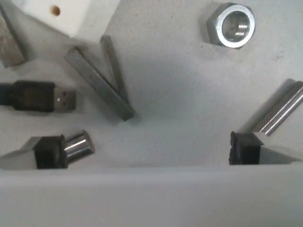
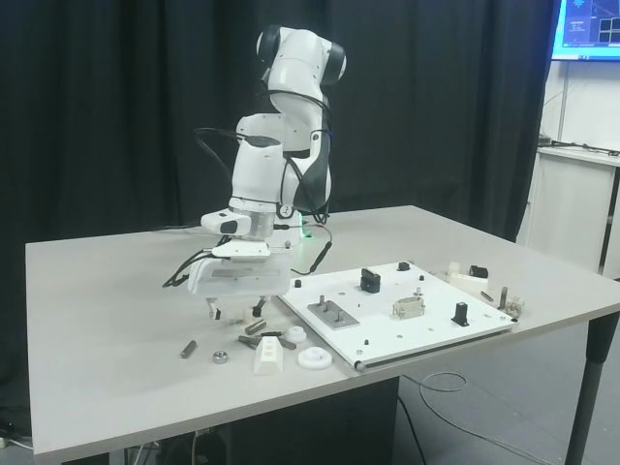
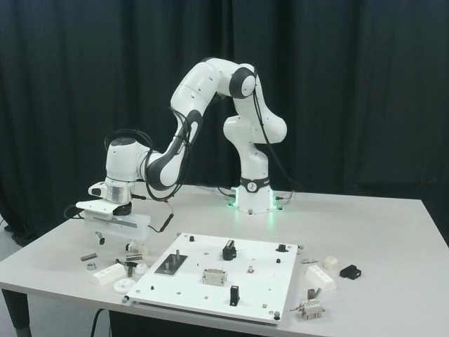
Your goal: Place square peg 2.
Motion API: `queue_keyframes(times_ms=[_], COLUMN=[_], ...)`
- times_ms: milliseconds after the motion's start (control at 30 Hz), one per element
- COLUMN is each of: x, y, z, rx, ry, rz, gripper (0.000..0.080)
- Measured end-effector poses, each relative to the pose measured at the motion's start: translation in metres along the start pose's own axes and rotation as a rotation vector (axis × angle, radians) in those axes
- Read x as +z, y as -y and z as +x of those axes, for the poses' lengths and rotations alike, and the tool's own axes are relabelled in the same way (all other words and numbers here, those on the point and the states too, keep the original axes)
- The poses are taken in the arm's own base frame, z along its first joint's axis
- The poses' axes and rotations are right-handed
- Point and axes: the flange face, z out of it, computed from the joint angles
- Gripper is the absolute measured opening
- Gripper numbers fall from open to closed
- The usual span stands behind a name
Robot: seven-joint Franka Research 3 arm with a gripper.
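Observation:
In the wrist view two grey square pegs lie on the table, meeting in a V: a longer one (image 1: 98, 84) and a thinner one (image 1: 113, 71). My gripper (image 1: 147, 150) hangs open just above the table, nothing between its black fingertips (image 1: 49, 151). The pegs lie apart from it, nearer the one fingertip that has a short round peg (image 1: 78, 144) beside it. From the first room view the gripper (image 2: 235, 312) hovers over the loose parts beside the white board (image 2: 436, 334). The second room view shows the gripper (image 3: 116, 243) low over the table.
Near the pegs lie a black USB plug (image 1: 40, 97), a grey hex nut (image 1: 230, 24), a round rod (image 1: 280, 109), another grey bar (image 1: 9, 42) and a white block (image 1: 57, 14). The white board (image 3: 266, 281) carries several fixtures. White gears (image 2: 315, 358) sit near the table's front edge.

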Motion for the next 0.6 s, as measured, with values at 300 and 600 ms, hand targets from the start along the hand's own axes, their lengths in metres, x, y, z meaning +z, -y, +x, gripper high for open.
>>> queue_keyframes(times_ms=[300, 600], x=[-0.0002, 0.0008], y=[-0.0006, -0.0019], z=[0.0010, 0.0038], rx=[-0.001, 0.002], ry=[-0.001, -0.001], rz=[0.003, 0.002], gripper=[0.0793, 0.0799])
